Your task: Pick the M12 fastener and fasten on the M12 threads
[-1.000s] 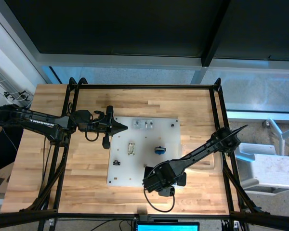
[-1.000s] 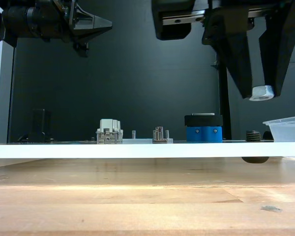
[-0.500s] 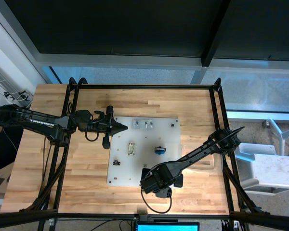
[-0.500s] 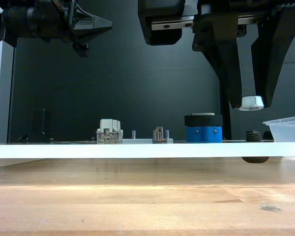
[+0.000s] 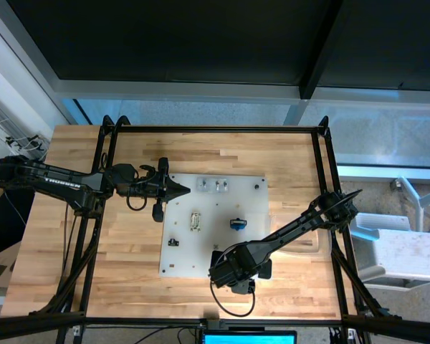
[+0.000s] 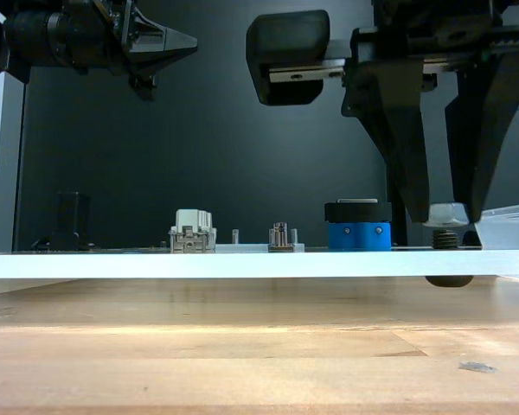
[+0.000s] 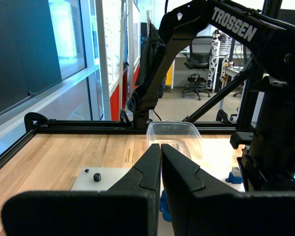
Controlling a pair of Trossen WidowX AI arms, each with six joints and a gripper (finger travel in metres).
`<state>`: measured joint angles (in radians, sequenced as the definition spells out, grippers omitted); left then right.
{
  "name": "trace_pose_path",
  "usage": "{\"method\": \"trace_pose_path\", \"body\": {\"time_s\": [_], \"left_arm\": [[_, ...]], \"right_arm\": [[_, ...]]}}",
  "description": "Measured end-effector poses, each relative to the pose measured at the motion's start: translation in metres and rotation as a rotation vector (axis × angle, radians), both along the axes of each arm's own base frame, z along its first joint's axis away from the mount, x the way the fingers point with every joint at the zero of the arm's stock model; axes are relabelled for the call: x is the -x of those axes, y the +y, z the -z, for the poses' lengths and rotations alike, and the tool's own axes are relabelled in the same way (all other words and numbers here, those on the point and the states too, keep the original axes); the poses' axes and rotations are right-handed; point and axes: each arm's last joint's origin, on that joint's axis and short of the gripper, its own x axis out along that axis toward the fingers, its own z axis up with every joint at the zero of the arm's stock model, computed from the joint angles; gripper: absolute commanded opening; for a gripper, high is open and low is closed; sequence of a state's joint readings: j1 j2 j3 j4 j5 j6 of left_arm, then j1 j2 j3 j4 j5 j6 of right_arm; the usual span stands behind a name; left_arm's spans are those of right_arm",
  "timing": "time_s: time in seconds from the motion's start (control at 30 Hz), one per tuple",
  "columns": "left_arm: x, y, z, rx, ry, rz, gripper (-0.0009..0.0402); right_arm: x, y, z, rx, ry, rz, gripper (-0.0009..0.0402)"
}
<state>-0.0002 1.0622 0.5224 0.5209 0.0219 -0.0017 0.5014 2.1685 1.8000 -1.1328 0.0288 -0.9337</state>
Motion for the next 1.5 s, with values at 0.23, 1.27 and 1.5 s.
{"method": "trace_pose_path", "body": {"time_s": [0.23, 1.27, 1.5], "left_arm": [[0.0, 0.0, 0.0, 0.0, 0.0, 0.0, 0.0], [0.0, 0.0, 0.0, 0.0, 0.0, 0.0, 0.0], [0.0, 0.0, 0.0, 0.0, 0.0, 0.0, 0.0]], "right_arm": [[-0.001, 0.001, 0.006, -0.006, -0.001, 0.0, 0.0016], [-0.002, -0.002, 0.011, -0.016, 0.011, 0.161, 0.0016], [-0.004, -0.005, 0.012, -0.027, 0.016, 0.26, 0.0016]]}}
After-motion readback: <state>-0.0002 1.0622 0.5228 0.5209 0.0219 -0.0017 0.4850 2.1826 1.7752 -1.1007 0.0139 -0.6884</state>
